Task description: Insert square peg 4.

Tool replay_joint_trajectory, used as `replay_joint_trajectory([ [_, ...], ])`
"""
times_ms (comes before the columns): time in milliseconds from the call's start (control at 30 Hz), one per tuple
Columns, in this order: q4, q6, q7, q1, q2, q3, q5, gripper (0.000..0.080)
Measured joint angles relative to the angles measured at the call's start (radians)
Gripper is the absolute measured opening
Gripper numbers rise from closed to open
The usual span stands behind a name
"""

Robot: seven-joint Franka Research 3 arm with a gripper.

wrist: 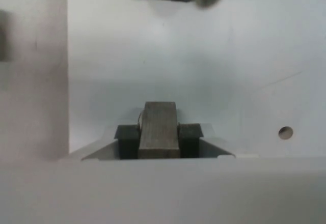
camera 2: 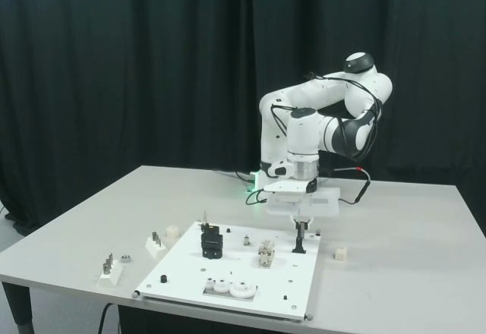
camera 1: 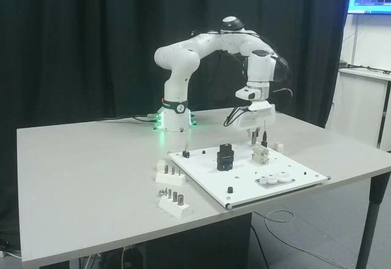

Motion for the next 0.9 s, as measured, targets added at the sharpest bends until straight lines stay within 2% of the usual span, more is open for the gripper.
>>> replay_joint_trajectory([
  [900,-0.008,0.016,0.013,0.000,0.000,0.022,0.008,0.0155],
])
